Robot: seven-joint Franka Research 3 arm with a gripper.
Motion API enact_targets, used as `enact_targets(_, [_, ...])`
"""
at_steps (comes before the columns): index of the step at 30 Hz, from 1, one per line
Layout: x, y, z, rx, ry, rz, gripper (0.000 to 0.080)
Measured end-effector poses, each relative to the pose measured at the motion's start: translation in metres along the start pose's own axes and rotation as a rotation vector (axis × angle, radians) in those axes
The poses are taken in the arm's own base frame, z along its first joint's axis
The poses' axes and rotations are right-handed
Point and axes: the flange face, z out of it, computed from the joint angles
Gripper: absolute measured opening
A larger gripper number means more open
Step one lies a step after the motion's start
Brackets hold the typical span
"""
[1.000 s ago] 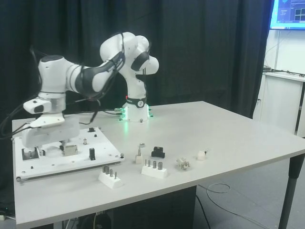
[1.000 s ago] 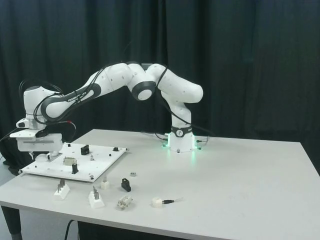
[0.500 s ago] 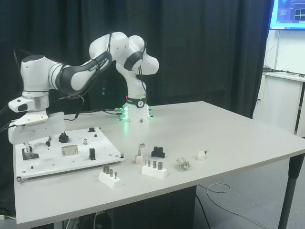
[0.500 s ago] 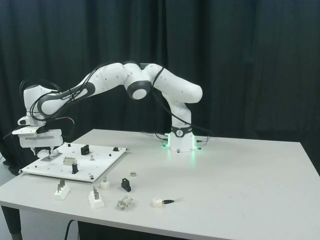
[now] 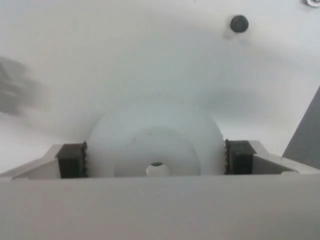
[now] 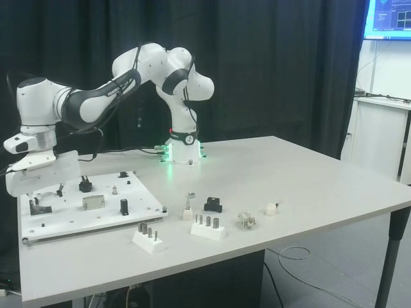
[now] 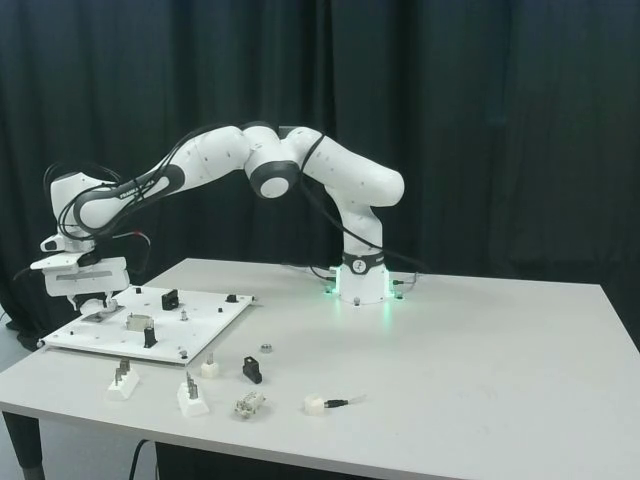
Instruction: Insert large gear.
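In the wrist view the large white gear (image 5: 155, 135) sits between the two black finger pads (image 5: 72, 160), which press on its toothed rim from both sides. My gripper (image 5: 156, 160) is shut on it, above the white assembly board (image 5: 150, 55). From the first room view the gripper (image 6: 40, 191) hangs over the far left end of the board (image 6: 96, 218), a little above it. The second room view shows the gripper (image 7: 88, 298) over that same end of the board (image 7: 205, 322). The gear itself is hard to make out in both room views.
On the board stand a grey block (image 6: 94, 201), black parts (image 6: 84, 186) (image 6: 123, 205) and a black bracket (image 6: 40, 208). In front of it lie two white peg blocks (image 6: 149, 239) (image 6: 207, 228), a black piece (image 6: 213, 205), a metal connector (image 6: 246, 220) and a small white part (image 6: 271, 208).
The arm has swung from over the board's middle out to its far left end and risen slightly, carrying the gear. The parts on the table have not moved.
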Motion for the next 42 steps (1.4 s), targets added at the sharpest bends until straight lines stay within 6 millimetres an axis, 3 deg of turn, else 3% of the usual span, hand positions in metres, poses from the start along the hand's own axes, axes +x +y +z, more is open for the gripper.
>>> enact_targets(19, [-0.016,0.024,-0.004,0.010,0.031,0.003,0.0594])
enact_targets(42, [-0.026,0.031,0.004,0.007,0.081,0.018,0.0594])
